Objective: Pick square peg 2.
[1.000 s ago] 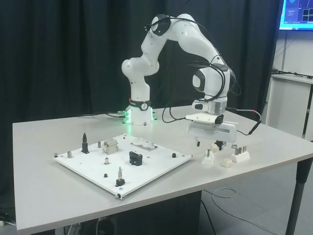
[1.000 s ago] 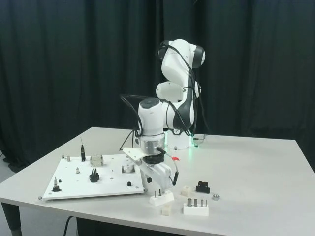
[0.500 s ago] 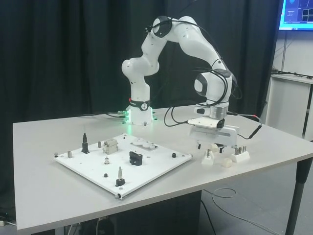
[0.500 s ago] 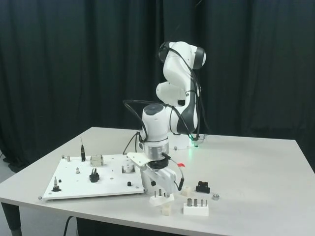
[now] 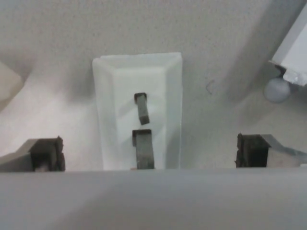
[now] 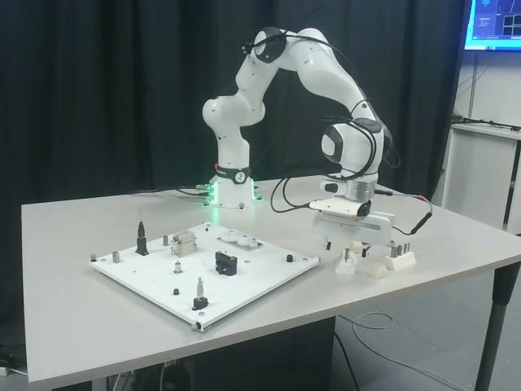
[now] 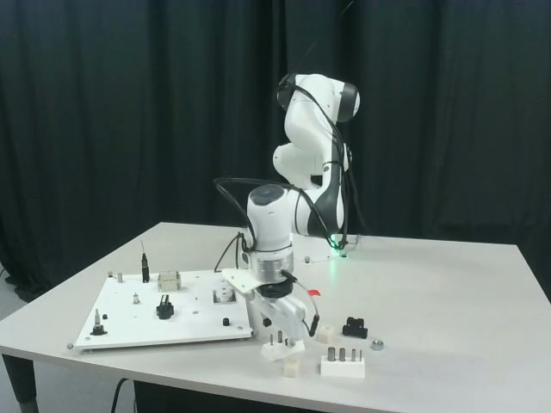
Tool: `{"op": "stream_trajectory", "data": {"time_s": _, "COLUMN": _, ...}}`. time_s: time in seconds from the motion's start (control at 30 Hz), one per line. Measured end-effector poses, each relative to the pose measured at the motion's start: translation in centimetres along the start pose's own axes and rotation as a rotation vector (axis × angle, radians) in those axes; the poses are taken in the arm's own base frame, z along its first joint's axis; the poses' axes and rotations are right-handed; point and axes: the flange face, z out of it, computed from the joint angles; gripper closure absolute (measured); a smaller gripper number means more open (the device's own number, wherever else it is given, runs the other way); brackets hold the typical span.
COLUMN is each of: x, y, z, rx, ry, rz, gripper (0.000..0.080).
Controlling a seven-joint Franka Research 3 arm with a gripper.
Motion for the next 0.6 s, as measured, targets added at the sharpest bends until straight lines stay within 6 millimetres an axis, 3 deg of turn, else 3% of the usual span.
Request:
{"op": "stream_trajectory", "data": {"time_s": 0.17, "x": 0.18, "y": 0.05, "z": 0.1, "rx": 0.0, "ry": 0.0, "rz": 0.003, "gripper": 0.0003}}
{"op": "stream_trajectory", "data": {"time_s": 0.2, "x": 0.21, "y": 0.06, "z": 0.11, "rx": 0.0, "ry": 0.0, "rz": 0.003, "gripper": 0.0094}}
{"op": "stream_trajectory", "data": {"time_s": 0.53, "x": 0.2, "y": 0.06, "z": 0.13, "rx": -0.001, "ry": 0.0, "rz": -0.025, "gripper": 0.0094}}
{"op": "stream_trajectory", "data": {"time_s": 0.57, "x": 0.17, "y": 0.07, "z": 0.14, "rx": -0.001, "ry": 0.0, "rz": -0.028, "gripper": 0.0496}}
{"op": "stream_trajectory", "data": {"time_s": 0.6, "x": 0.14, "y": 0.07, "z": 0.14, "rx": -0.001, "ry": -0.001, "rz": -0.03, "gripper": 0.0496}}
